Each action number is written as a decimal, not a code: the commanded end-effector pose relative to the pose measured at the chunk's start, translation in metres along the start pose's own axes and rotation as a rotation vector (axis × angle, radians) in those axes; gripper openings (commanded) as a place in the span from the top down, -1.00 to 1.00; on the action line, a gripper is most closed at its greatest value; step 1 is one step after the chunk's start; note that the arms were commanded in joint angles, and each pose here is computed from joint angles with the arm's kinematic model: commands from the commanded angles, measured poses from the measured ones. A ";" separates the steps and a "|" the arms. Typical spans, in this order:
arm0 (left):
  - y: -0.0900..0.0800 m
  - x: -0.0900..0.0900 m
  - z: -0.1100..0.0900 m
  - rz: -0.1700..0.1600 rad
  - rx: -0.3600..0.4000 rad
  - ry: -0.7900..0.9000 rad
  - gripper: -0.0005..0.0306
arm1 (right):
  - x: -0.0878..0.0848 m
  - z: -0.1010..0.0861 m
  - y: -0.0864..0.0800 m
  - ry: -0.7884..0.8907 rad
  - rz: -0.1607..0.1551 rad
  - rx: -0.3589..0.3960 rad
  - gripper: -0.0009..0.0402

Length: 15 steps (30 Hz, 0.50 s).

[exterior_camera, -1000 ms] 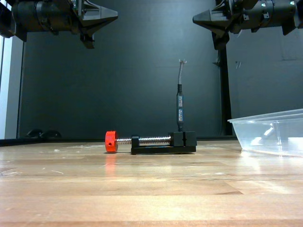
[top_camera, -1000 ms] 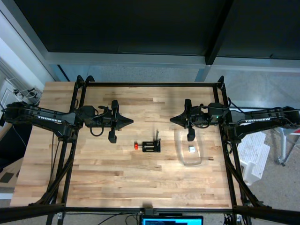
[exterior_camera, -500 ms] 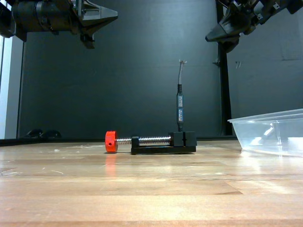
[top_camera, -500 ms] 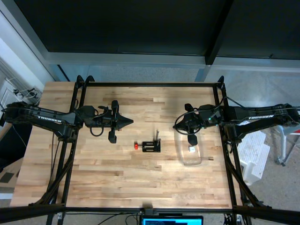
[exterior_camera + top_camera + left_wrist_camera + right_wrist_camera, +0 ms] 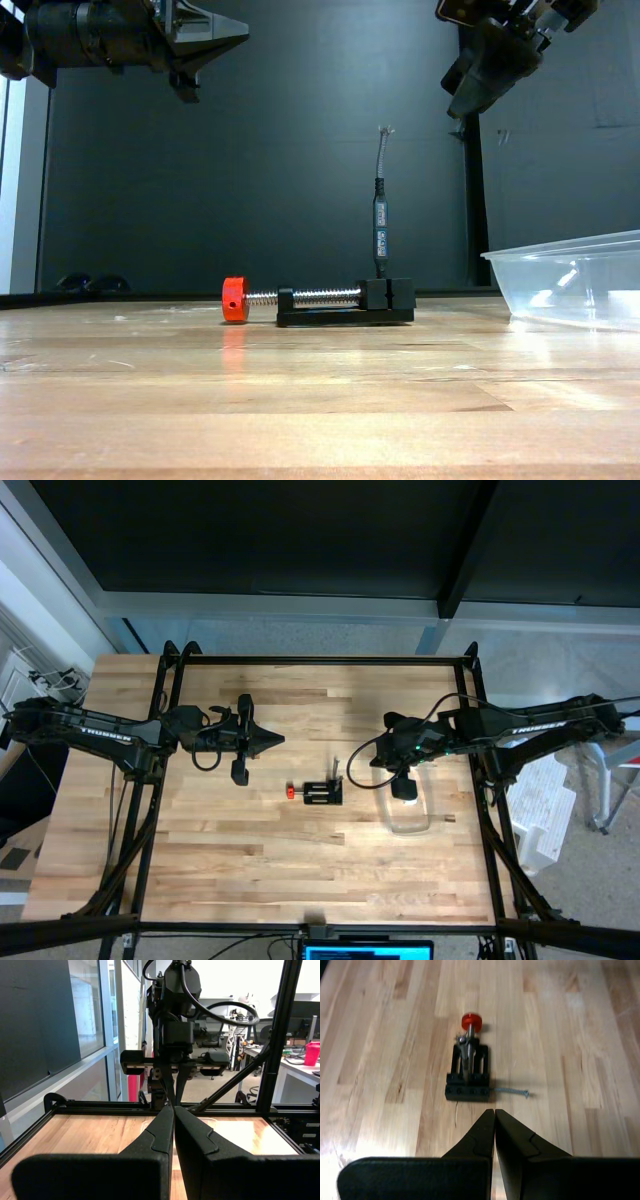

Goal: Remove the USB-C connector from taskboard and place in the container

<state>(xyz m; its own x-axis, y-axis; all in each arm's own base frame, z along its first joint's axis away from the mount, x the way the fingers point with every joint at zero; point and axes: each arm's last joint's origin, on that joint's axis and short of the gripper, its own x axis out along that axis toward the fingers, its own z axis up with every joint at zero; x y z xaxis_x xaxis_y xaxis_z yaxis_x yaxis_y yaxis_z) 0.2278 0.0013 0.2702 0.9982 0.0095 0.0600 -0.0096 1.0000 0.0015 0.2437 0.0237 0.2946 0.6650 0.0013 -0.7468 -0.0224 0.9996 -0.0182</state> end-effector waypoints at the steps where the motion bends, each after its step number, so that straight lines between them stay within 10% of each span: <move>1: 0.000 0.000 0.000 0.000 0.000 0.000 0.96 | 0.005 0.004 0.000 0.052 -0.023 0.004 0.94; 15: 0.000 0.000 0.000 0.000 0.000 0.000 0.96 | 0.036 0.024 0.007 0.161 -0.028 0.004 0.40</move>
<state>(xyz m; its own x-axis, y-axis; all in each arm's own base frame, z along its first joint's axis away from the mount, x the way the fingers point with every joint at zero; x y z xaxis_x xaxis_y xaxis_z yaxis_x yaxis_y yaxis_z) 0.2278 0.0013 0.2702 0.9981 0.0099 0.0600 -0.0100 0.9999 0.0018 0.2822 0.0307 0.2834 0.5393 -0.0277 -0.8417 -0.0037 0.9994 -0.0353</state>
